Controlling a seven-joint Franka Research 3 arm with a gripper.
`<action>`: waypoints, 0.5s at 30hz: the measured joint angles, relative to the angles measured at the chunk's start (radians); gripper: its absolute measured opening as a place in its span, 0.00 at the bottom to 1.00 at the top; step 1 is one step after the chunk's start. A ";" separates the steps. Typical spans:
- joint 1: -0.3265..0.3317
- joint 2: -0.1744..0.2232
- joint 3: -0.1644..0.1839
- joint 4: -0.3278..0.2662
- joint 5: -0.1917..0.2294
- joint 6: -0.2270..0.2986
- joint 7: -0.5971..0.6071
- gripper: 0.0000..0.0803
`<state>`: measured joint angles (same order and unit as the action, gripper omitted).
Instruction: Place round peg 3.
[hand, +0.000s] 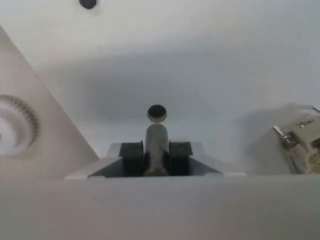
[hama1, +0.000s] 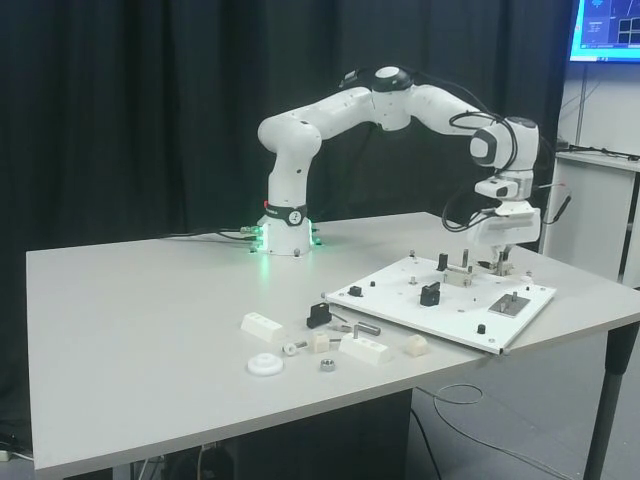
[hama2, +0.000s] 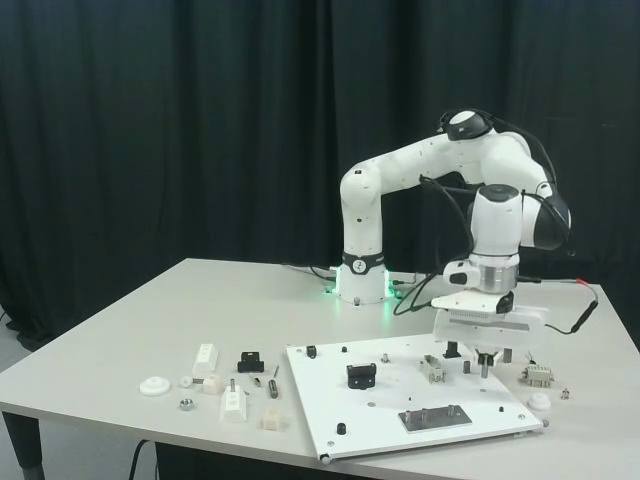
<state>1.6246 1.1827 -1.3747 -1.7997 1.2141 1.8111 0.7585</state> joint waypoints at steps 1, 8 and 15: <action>0.001 0.000 -0.004 0.001 -0.002 -0.002 0.001 0.13; 0.003 0.000 -0.014 0.003 -0.005 -0.004 0.005 0.13; 0.002 0.000 -0.015 0.003 -0.007 -0.003 0.005 0.13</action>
<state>1.6270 1.1828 -1.3902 -1.7964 1.2075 1.8077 0.7634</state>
